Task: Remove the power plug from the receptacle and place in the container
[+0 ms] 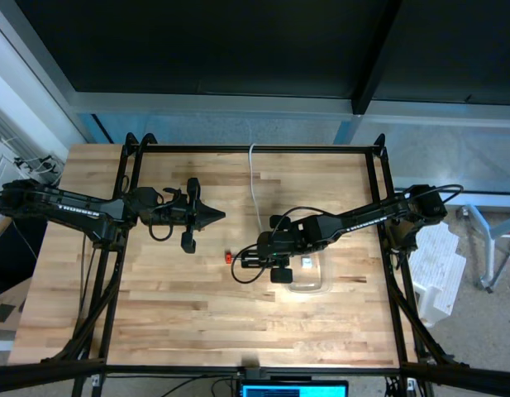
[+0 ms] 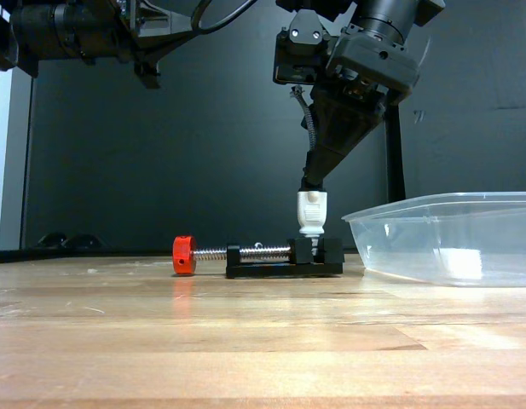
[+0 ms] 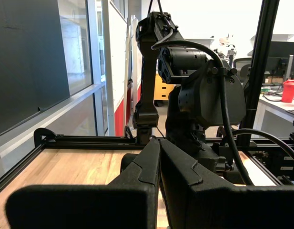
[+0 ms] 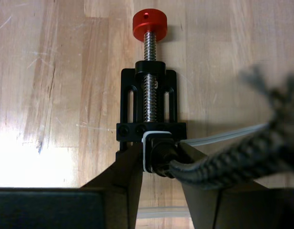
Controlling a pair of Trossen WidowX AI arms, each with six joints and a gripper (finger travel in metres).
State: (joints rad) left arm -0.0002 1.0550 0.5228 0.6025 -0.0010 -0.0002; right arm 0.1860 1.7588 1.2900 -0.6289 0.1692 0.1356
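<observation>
Right pincer [image 4: 159,149] clamped on power plug [image 4: 161,145], upright in receptacle [image 4: 128,130], for straight pull; container [image 2: 442,234] just beside. Left pincer [image 1: 216,216] together, parked well apart.

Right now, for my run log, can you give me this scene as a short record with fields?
right gripper: lowered onto the receptacle, shut on the power plug
power plug: seated in the white socket, not yet pulled
container: right of the receptacle, apart from it, no plug inside
left gripper: shut, holding nothing, raised over the table's left half
</observation>
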